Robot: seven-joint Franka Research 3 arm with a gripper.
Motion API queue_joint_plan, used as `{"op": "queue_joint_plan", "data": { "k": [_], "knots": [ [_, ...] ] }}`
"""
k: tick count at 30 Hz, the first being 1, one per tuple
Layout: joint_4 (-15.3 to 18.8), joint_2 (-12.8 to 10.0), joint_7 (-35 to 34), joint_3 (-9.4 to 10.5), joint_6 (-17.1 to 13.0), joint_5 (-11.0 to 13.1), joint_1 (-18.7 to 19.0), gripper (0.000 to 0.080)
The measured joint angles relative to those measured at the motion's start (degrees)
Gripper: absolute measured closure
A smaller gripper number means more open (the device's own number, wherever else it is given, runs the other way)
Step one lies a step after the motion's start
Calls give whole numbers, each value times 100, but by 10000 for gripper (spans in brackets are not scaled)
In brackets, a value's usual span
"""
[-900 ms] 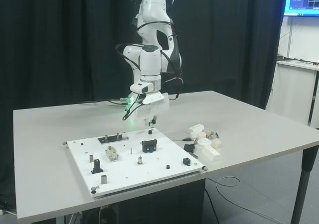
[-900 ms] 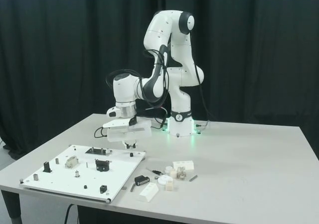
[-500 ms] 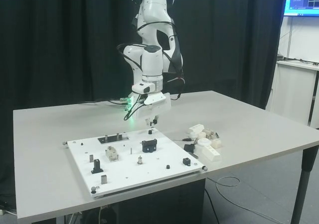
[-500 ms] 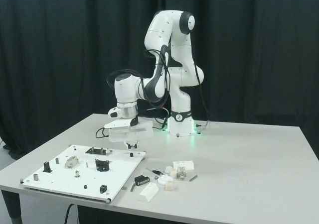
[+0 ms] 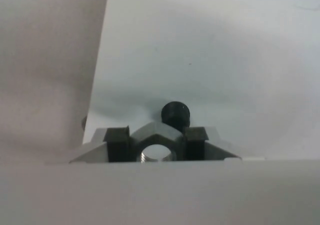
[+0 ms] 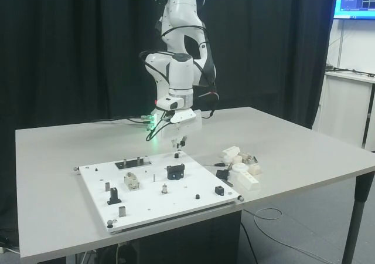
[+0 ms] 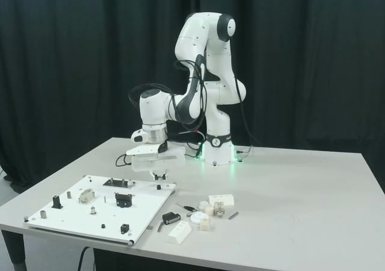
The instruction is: Place bolt 4.
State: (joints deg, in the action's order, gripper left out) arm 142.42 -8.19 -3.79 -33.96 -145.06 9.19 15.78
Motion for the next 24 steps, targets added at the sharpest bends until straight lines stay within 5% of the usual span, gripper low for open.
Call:
{"op": "queue_joint_plan", "data": {
  "k": [24],
  "knots": [
    [-65,0,-202,-24,0,-230,0,578]
  ]
}}
